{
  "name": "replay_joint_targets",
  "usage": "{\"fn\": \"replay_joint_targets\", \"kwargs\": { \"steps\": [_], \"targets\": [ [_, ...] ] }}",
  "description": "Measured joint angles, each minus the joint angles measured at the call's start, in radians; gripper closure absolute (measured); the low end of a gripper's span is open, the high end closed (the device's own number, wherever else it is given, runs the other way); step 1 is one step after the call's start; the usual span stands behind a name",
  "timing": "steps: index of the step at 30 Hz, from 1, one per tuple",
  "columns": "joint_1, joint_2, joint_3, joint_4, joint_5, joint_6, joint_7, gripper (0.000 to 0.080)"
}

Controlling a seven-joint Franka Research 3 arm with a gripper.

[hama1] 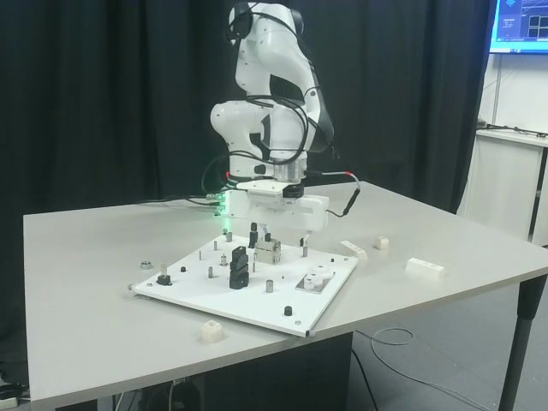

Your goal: Insert waterproof.

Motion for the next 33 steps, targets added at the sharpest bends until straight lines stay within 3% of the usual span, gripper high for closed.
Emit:
{"fn": "replay_joint_targets", "kwargs": {
  "steps": [7,11,14,18,24,33],
  "targets": [
    [0.003,0.001,0.0,0.0,-0.008,0.008,-0.007,0.0003],
    [0.016,-0.025,0.001,0.016,-0.035,0.001,-0.034,0.0003],
    [0.025,-0.066,0.001,0.034,-0.067,-0.056,-0.026,0.0003],
    [0.027,-0.12,0.0,0.06,-0.127,-0.169,0.011,0.0003],
    [0.031,-0.169,0.002,0.087,-0.195,-0.297,0.076,0.0003],
    [0.033,-0.177,0.002,0.088,-0.2,-0.336,0.083,0.0003]
  ]
}}
